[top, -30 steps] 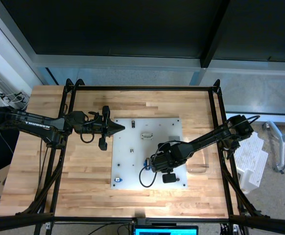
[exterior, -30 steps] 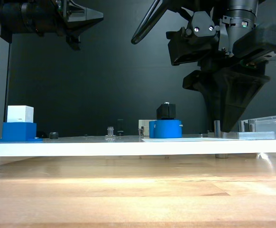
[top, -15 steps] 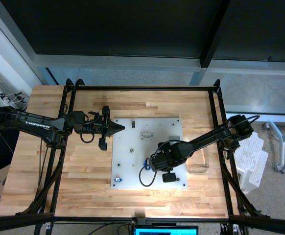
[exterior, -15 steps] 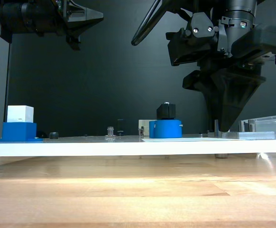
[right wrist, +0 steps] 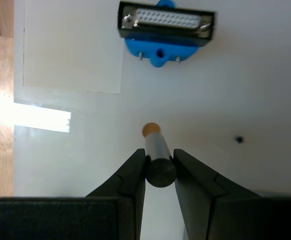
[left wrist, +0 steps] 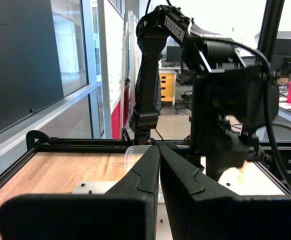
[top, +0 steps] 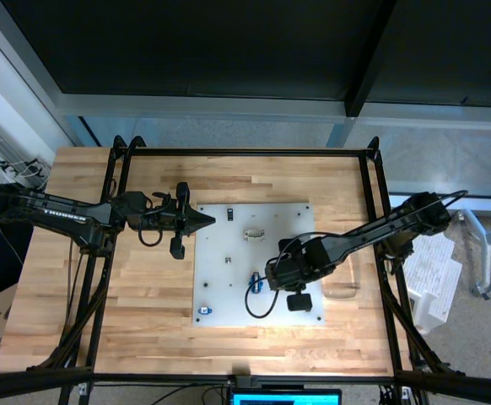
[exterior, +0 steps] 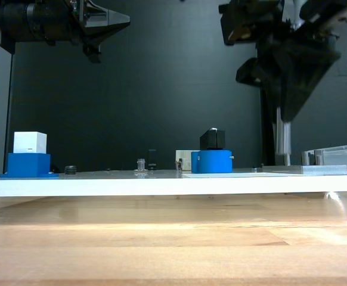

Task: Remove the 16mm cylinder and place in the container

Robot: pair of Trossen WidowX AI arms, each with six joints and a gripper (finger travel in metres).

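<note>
Left pincer (top: 205, 221) aloft, right (right wrist: 159, 159) around cylinder (exterior: 282, 142)

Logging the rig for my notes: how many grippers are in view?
2. The left gripper hovers shut, high over the left edge of the white board; the right gripper, over its middle, is shut on the 16mm cylinder. None hidden.
</note>
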